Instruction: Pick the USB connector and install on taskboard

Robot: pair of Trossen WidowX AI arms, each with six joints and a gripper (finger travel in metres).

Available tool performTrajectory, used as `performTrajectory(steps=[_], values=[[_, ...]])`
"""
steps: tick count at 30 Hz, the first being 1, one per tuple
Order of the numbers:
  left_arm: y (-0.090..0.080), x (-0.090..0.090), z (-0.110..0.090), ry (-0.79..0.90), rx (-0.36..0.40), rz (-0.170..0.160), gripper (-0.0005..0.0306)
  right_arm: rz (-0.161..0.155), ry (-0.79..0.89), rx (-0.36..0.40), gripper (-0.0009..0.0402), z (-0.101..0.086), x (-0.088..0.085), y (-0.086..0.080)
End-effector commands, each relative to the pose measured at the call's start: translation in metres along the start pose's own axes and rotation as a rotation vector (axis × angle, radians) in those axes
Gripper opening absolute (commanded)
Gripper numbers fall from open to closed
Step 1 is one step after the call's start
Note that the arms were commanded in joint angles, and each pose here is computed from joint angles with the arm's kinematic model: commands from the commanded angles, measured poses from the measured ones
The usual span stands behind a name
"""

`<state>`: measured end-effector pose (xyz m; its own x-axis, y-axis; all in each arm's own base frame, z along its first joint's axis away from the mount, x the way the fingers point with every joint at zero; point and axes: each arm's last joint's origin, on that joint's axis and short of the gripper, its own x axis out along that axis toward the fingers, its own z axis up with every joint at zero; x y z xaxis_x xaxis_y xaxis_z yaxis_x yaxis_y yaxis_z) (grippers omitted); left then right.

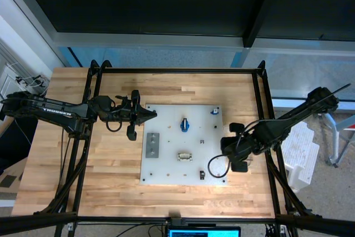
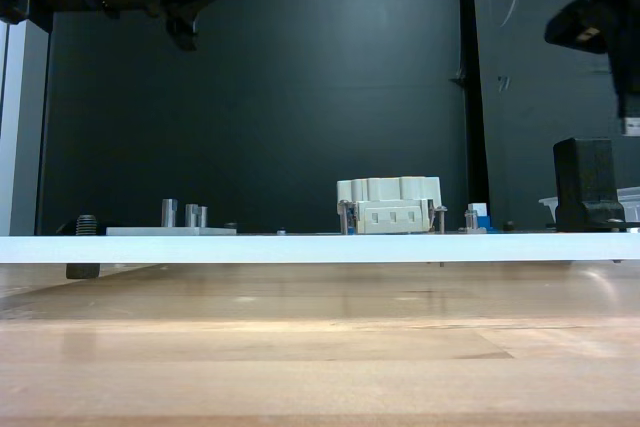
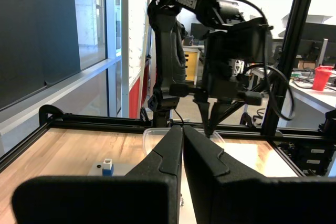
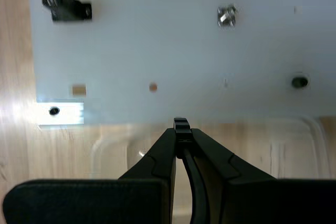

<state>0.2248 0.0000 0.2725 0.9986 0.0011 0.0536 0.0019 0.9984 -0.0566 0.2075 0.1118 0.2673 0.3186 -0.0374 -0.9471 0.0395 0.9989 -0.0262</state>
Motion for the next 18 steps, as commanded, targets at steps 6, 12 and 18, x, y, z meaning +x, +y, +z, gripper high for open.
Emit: performTrajectory(steps=[6,12,18], values=[[0.0,0.0,0.0,0.0,0.0,0.0,0.0,0.011,0.006,0.014,0.0,0.033,0.004,0.025],[0.0,0.0,0.0,-0.001,0.0,0.0,0.0,0.014,0.015,0.017,0.0,0.053,0.012,0.043],[0.0,0.0,0.0,0.0,0.0,0.0,0.0,0.031,0.032,0.02,0.0,0.07,0.021,0.059]])
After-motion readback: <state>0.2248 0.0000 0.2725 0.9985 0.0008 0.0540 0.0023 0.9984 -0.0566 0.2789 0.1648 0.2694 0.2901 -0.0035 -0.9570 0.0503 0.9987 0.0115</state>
